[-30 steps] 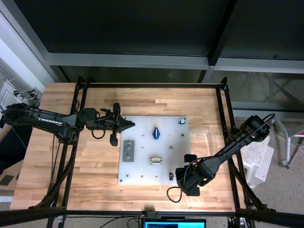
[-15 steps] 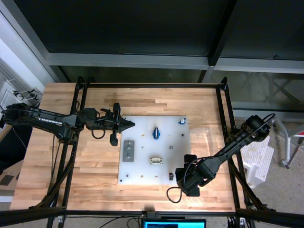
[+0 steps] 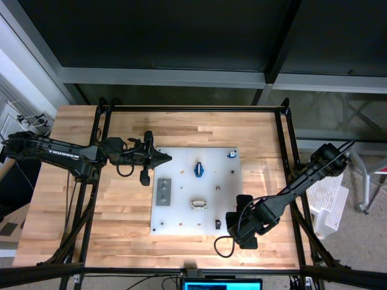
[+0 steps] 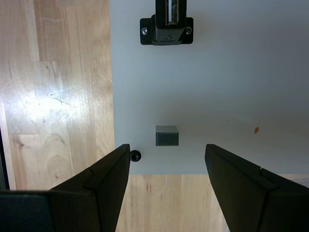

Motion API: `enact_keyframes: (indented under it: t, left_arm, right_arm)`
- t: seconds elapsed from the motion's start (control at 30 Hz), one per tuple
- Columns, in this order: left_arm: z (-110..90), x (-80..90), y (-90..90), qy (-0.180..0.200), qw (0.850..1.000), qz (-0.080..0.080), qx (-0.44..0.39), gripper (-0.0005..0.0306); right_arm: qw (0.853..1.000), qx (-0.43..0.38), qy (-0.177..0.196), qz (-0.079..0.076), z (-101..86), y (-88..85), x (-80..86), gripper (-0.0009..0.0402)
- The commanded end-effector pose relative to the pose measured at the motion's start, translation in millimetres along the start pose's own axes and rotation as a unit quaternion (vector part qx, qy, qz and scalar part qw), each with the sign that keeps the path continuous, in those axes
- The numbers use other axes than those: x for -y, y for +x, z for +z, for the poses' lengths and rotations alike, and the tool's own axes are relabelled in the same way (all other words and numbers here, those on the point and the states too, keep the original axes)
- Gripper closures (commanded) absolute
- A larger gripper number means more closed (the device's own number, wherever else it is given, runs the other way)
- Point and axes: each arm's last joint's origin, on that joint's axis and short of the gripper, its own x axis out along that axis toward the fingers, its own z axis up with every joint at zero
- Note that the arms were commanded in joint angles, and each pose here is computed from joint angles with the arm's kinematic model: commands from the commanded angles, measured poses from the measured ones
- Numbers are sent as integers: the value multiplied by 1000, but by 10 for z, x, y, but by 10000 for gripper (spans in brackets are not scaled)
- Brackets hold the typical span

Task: Pick the 16mm bar and install on taskboard

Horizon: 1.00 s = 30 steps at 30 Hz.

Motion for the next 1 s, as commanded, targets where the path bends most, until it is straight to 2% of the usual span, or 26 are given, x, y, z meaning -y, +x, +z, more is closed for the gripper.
enact_keyframes:
  t: [0.03, 0.23, 0.37, 0.43, 0.47, 0.63, 0.73, 0.83, 1.0]
  left_arm:
    - [1, 0, 1, 0, 1000, 0, 0, 300]
    - [0, -1, 1, 0, 1000, 0, 0, 300]
    - [0, -1, 1, 0, 1000, 0, 0, 300]
    - [0, 0, 1, 0, 1000, 0, 0, 300]
    - [0, 0, 1, 0, 1000, 0, 0, 300]
    - [0, 0, 1, 0, 1000, 0, 0, 300]
    - [0, 0, 1, 0, 1000, 0, 0, 300]
    - [0, 0, 1, 0, 1000, 0, 0, 300]
    - [1, 0, 0, 0, 1000, 0, 0, 300]
  right_arm:
    - [1000, 0, 1, 0, 1, 1, -2, 183]
    - [1000, 0, 1, 0, 0, -2, -1, 184]
    - [1000, 16, 0, 4, 3, -85, 22, 185]
    - [1000, 30, -7, -1, 21, -132, 64, 185]
    - [999, 34, -10, 1, 24, -163, 84, 185]
    - [998, 64, -4, 7, 79, -287, 259, 185]
    - [996, 89, -5, -11, 72, -352, 384, 185]
    - [994, 105, -2, -19, 63, -424, 513, 185]
    - [986, 165, 7, -6, 94, -567, 722, 185]
